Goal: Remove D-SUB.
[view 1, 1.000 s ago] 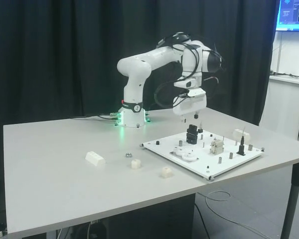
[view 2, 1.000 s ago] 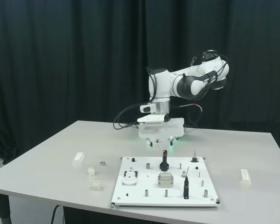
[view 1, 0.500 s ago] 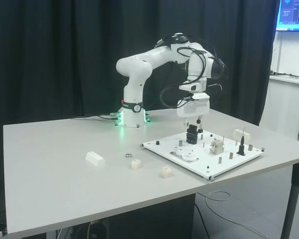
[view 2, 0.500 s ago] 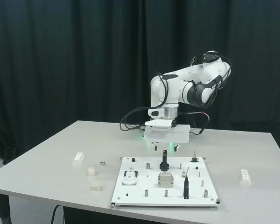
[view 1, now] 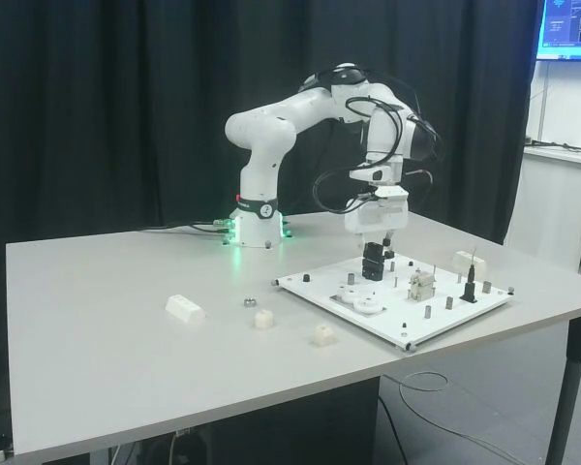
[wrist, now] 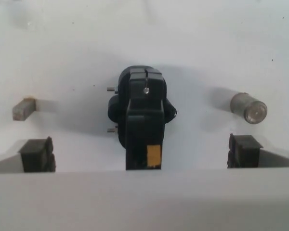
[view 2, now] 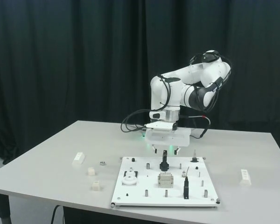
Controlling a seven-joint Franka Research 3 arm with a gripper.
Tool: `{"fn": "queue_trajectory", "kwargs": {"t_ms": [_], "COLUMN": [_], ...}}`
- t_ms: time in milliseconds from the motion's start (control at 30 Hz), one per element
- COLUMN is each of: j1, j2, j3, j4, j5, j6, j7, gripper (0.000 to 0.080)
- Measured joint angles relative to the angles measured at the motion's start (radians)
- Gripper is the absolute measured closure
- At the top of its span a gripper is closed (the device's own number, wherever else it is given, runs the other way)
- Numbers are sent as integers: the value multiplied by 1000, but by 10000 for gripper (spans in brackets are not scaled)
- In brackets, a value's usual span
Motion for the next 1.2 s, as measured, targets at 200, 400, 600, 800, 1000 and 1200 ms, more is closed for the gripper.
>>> {"fn": "queue_trajectory", "kwargs": {"t_ms": [200, 400, 600, 800, 1000, 1200], "j1": [-3, -7, -9, -10, -12, -14], "j2": [0, 0, 0, 0, 0, -1], "j3": [9, 20, 26, 33, 34, 35], "j4": [0, 0, 0, 0, 0, 0], "j5": [6, 9, 14, 20, 24, 24], "j6": [9, 20, 29, 38, 38, 38], "j7": [1, 1, 1, 0, 0, -5], "gripper": [3, 3, 3, 3, 3, 262]}}
